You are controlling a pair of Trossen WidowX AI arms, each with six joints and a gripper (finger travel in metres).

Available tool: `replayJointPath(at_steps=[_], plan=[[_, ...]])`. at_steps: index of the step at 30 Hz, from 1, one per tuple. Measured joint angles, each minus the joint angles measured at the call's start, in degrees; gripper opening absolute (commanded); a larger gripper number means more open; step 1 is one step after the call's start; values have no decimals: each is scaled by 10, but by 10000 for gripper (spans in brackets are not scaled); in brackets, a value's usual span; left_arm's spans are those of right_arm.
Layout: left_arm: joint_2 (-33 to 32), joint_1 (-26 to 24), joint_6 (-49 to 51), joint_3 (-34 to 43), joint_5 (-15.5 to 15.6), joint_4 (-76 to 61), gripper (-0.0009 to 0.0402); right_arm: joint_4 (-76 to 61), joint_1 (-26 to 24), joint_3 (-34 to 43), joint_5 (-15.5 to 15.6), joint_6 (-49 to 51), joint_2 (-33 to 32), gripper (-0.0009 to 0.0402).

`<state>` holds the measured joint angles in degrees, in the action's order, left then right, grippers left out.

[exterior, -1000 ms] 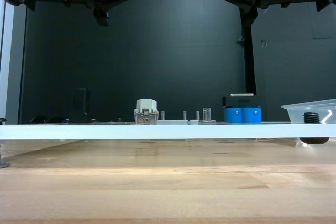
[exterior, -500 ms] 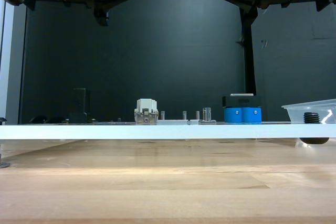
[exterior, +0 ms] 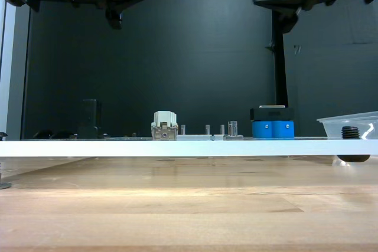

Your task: Pick the RJ45 connector and install on the taskboard

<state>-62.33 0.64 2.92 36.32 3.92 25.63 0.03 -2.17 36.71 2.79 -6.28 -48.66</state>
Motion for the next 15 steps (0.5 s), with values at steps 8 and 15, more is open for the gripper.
replayJointPath(at_steps=[8, 15], plan=[[0, 0, 0, 0, 0, 0, 0, -256, 47, 66, 0, 6, 30, 0], [0, 0, 0, 0, 0, 0, 0, -447, 95, 109, -28, -13, 33, 0]])
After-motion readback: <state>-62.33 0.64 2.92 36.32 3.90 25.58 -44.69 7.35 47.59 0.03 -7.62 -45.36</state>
